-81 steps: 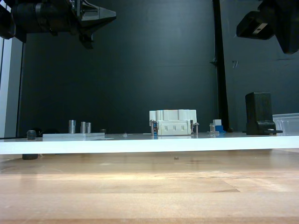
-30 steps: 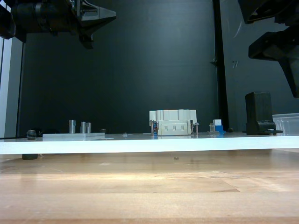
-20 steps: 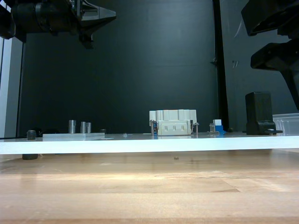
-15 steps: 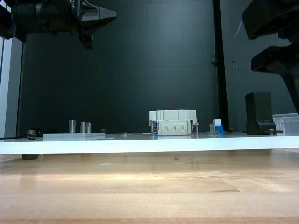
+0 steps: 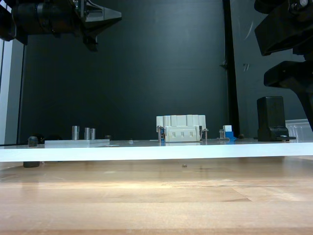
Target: Pick the 16mm bar from the taskboard and place it in the container
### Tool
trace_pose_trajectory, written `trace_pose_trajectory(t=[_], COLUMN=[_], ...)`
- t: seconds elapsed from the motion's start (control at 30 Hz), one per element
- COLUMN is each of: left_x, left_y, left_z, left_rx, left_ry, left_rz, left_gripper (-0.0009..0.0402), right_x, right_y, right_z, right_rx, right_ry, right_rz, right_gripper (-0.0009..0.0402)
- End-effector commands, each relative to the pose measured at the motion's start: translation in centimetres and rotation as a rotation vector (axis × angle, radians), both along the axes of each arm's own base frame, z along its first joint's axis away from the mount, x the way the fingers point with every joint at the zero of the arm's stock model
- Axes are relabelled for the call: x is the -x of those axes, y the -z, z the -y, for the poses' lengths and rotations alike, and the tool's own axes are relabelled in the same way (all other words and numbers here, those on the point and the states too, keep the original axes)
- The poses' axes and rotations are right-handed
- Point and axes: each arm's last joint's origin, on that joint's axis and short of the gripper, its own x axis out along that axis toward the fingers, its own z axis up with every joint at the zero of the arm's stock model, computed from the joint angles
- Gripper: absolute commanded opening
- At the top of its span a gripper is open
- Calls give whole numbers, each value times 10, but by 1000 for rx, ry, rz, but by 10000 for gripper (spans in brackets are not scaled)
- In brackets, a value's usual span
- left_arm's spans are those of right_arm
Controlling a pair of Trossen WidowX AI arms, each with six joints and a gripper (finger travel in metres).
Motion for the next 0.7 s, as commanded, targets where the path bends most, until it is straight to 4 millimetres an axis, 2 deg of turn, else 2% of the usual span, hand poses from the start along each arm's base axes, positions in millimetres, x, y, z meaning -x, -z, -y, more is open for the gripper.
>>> trace_pose_trajectory(t=[0.03,0.7], left_x=[0,0], left_y=[0,0], left_z=[0,0], left_rx=[0,0], left_ry=[0,0], left_rz=[0,0], left_gripper=[0,0], right_x=[0,0], right_y=[0,0], right_z=[0,0], right_rx=[1,-5], right_ry=[0,0], right_rz=[-1,2], right_gripper=[206,82])
